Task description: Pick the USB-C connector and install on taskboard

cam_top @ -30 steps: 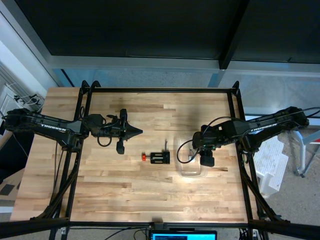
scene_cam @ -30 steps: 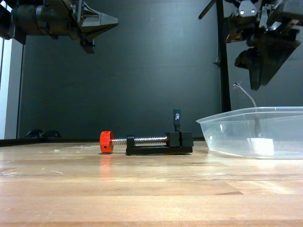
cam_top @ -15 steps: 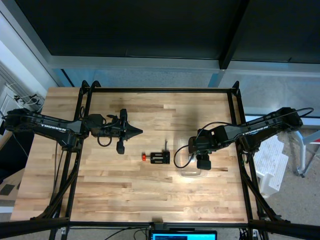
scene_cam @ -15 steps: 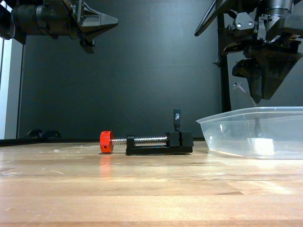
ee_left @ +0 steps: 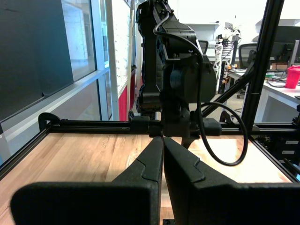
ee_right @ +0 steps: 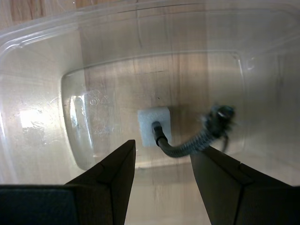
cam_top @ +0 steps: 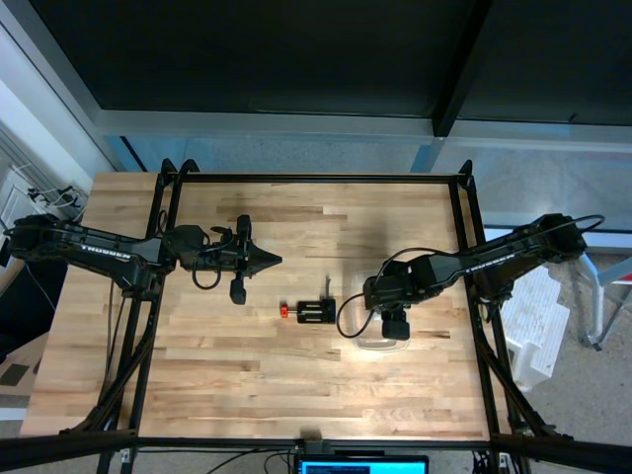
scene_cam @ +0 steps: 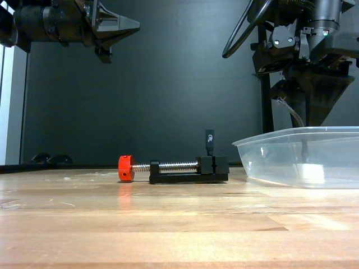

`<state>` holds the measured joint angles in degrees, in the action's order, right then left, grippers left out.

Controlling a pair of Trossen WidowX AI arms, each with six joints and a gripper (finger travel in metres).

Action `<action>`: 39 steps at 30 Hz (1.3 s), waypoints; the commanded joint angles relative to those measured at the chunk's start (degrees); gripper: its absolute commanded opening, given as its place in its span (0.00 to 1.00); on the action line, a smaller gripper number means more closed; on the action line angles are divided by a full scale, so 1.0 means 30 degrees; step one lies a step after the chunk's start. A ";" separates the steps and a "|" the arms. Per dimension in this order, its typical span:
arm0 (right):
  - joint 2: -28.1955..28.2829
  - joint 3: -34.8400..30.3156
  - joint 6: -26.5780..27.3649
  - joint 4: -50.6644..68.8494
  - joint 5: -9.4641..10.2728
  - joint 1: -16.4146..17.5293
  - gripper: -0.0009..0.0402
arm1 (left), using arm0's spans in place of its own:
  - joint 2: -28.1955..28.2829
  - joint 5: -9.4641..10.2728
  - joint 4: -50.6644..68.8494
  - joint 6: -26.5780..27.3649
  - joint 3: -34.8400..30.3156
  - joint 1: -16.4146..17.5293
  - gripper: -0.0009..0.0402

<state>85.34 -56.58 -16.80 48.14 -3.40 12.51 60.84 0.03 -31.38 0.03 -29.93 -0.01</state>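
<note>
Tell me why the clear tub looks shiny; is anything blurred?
Right wrist view: glare whitens the clear tray's floor below the open right gripper; the cable's end is smeared. Left wrist view: the shut left gripper, parked high over the table's left, looks dark against bright windows.

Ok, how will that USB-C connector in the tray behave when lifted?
The USB-C connector trails a curved cable, so probably floppy. It touches a white square piece, likely light, which may lift too. Right gripper open over the tray; left gripper parked, shut.
</note>
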 commanded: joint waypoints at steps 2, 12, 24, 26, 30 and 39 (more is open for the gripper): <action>0.0437 0.0029 0.0240 -0.0182 -0.0022 0.0051 0.41 | 0.0007 0.0000 0.0007 0.0000 -0.0007 0.0000 0.02; 0.1166 0.0102 0.0801 -0.0627 -0.0022 0.0131 0.41 | 0.0007 0.0000 0.0000 0.0000 -0.0007 0.0007 0.02; 0.1435 0.0459 0.1071 -0.0969 -0.0036 0.0168 0.38 | 0.0007 0.0000 0.0000 0.0000 -0.0007 0.0007 0.02; 0.1435 0.0503 0.1071 -0.1115 -0.0029 0.0168 0.35 | 0.0007 0.0000 0.0000 0.0000 -0.0007 0.0000 0.02; 0.1428 0.0510 0.1078 -0.1406 -0.0022 0.0168 0.31 | 0.0007 0.0000 0.0000 0.0000 -0.0007 0.0000 0.02; 0.1428 0.0590 0.1260 -0.1355 -0.0022 0.0168 0.22 | 0.0007 0.0000 0.0000 0.0000 -0.0007 0.0000 0.02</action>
<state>89.62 -54.81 -13.06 43.97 -3.46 13.02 60.86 0.03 -31.35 0.03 -29.95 -0.01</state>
